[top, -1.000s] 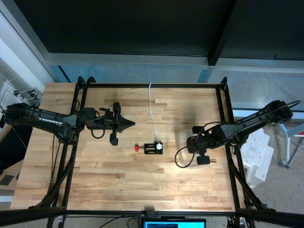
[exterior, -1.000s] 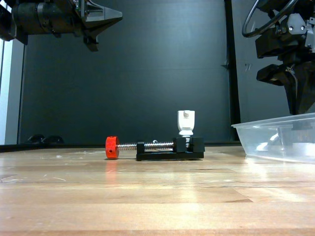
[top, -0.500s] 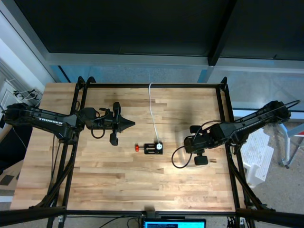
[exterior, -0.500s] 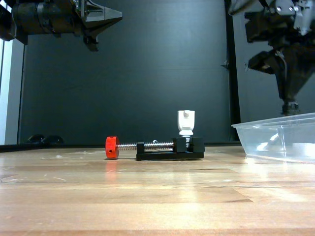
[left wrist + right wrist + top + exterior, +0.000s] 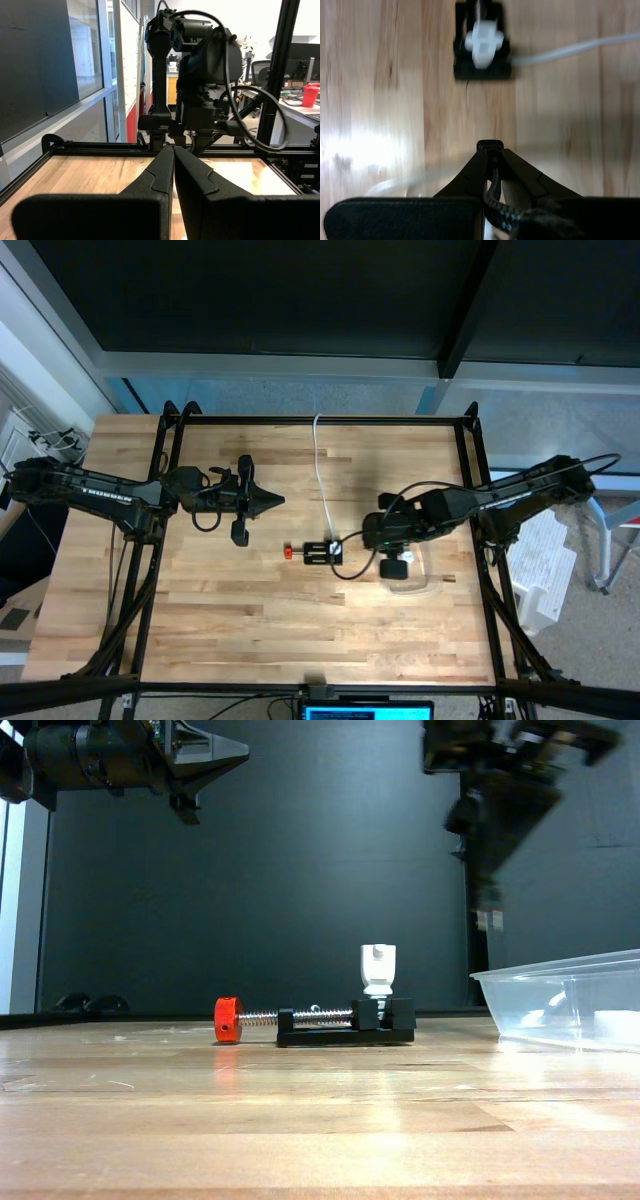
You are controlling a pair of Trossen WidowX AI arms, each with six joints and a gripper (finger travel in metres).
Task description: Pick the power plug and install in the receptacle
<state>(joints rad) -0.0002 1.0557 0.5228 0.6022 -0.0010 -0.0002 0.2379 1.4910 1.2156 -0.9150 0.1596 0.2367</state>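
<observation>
The receptacle (image 5: 336, 549) is a small white socket standing upright in a black vise (image 5: 345, 1020) with an orange-red knob (image 5: 228, 1019). Its white cord (image 5: 322, 470) runs to the far edge. My right gripper (image 5: 490, 150) is shut on the tiny black power plug (image 5: 490, 146), and a braided black cord trails back from it. This gripper (image 5: 487, 905) hangs high above the table, just right of the receptacle (image 5: 482, 42) and apart from it. My left gripper (image 5: 173, 150) is shut on nothing and is parked high at the left (image 5: 272, 502).
A clear plastic tray (image 5: 560, 1005) sits on the table right of the vise, below and behind the right arm (image 5: 470, 505). A black frame (image 5: 320, 421) borders the wooden table.
The right arm has swung left from over the clear tray toward the receptacle, carrying the plug. The left arm has not moved.
</observation>
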